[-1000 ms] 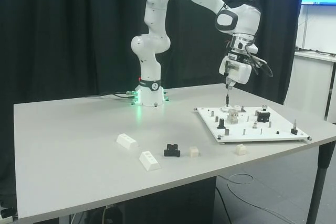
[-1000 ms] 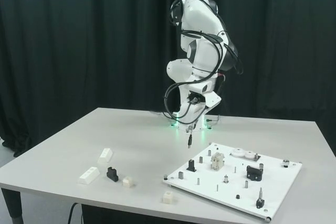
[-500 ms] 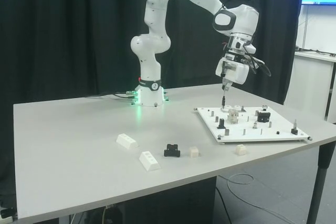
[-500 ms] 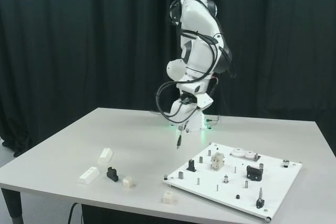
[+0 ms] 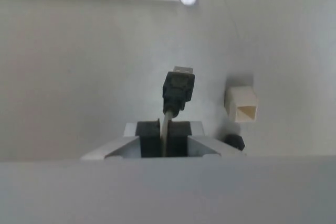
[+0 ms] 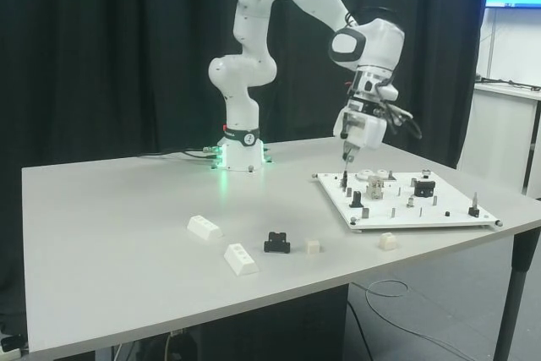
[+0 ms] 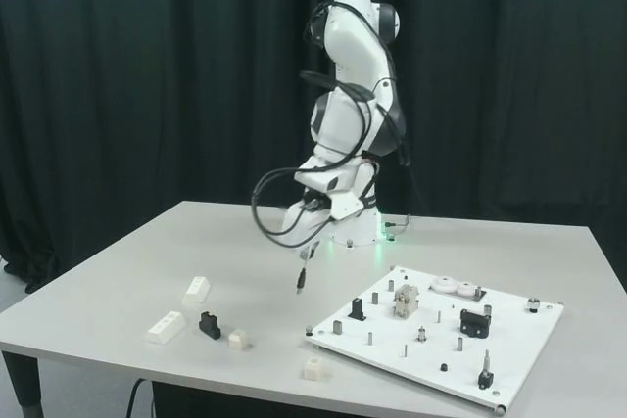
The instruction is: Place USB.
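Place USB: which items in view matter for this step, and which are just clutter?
Job:
- USB plug, hanging on its cable from the shut tool
- white board with fixtures

Lying about:
- two white blocks
- black part
- small cubes

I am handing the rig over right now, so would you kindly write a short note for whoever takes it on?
Gripper: shut on the USB plug, pinching its cable; the plug hangs below the fingers, in the air.
Where: above the bare grey table, beside the white board and off its edge. A small white block lies on the table near the plug.
Done: plug picked up and held.
Left: set the plug down and release it.
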